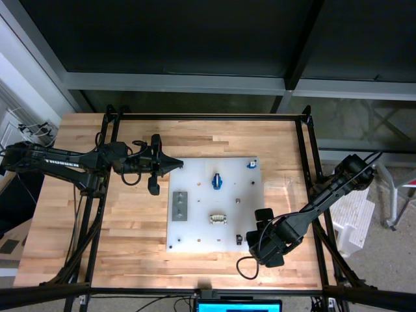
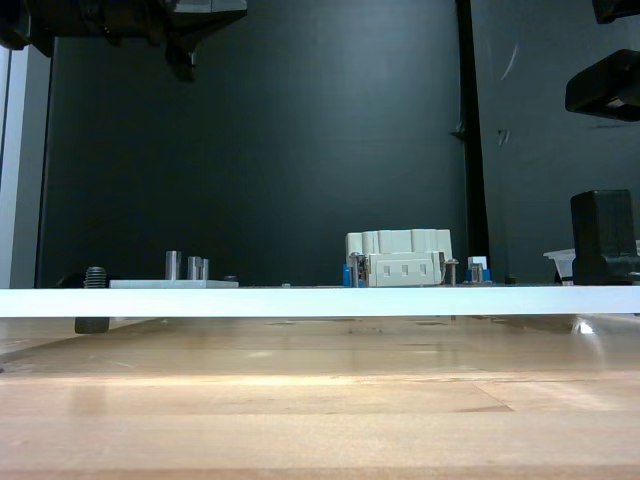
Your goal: Pick the 16mm bar and install on taskboard
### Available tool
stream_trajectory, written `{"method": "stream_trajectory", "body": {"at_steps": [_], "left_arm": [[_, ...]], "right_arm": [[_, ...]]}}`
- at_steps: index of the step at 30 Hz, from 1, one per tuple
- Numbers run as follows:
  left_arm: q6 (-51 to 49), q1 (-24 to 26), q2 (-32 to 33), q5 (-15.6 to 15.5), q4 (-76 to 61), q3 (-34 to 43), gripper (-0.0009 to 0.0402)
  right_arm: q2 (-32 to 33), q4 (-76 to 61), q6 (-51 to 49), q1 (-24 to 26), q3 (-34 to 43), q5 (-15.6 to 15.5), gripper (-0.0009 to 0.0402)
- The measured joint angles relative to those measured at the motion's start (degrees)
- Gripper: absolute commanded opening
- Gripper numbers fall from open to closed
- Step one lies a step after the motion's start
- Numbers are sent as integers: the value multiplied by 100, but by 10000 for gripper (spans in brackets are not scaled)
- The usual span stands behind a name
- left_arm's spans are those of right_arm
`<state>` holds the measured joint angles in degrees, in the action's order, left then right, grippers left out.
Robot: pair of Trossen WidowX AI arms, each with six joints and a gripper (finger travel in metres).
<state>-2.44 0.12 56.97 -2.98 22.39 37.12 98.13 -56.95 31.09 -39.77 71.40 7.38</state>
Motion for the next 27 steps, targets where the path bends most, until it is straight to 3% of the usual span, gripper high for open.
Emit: {"method": "stream_trajectory", "body": {"at_steps": [12,27], "left_arm": [[0,0,0,0,0,2,0],[0,0,0,0,0,2,0]], "right_arm": [[-17,-20,2,0,46,-11,173],[-208,-848,7,4,782,-98,174]]}}
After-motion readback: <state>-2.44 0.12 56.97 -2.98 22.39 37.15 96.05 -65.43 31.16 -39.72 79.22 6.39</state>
